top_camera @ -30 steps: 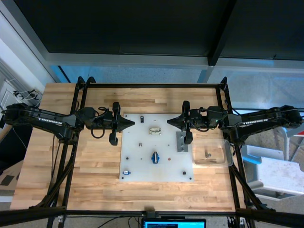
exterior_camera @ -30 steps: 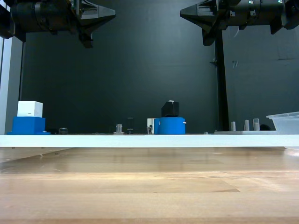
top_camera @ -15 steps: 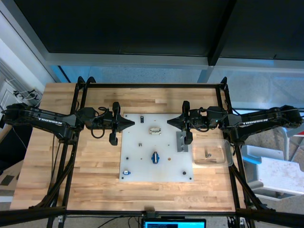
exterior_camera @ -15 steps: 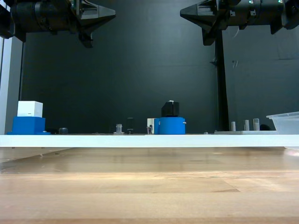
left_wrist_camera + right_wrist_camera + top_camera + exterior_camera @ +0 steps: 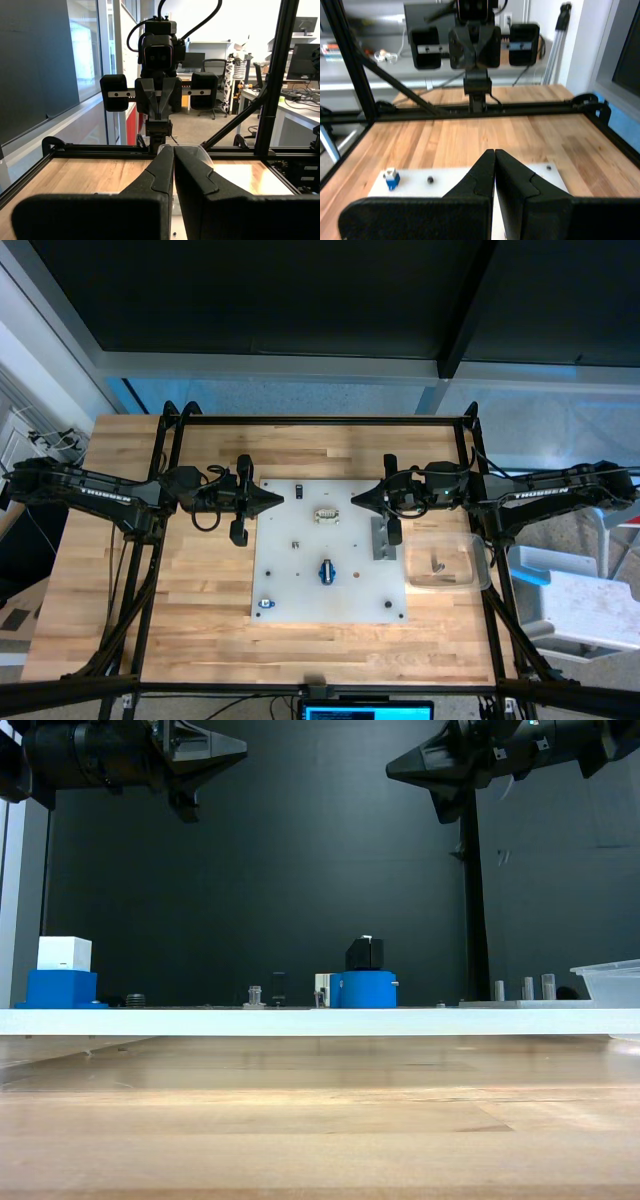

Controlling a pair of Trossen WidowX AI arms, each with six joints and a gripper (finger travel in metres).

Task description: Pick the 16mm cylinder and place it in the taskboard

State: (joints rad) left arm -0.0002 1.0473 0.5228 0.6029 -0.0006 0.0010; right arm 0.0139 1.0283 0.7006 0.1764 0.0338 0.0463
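Note:
The taskboard (image 5: 290,585) lies flat in the middle of the table, a white plate carrying a blue part (image 5: 326,571), a grey block (image 5: 383,537) and a pale connector (image 5: 325,513). The 16mm cylinder (image 5: 437,564) is a tiny grey peg lying inside the clear tray (image 5: 478,570), to the right of the board. My left gripper (image 5: 280,497) hangs shut and empty above the board's far left corner. High over the board's far right part, my right gripper (image 5: 352,497) is shut and empty too, pointing left and tilted down (image 5: 390,770). It is well apart from the cylinder.
A black frame (image 5: 320,421) runs round the table. A small blue and white part (image 5: 265,603) sits at the board's near left corner, also seen in the right wrist view (image 5: 391,179). Short pegs (image 5: 527,987) stand up from the grey block. Bare wood lies in front of the board.
My right arm has tilted its gripper nose downward and shifted slightly. The left arm and the objects have not moved.

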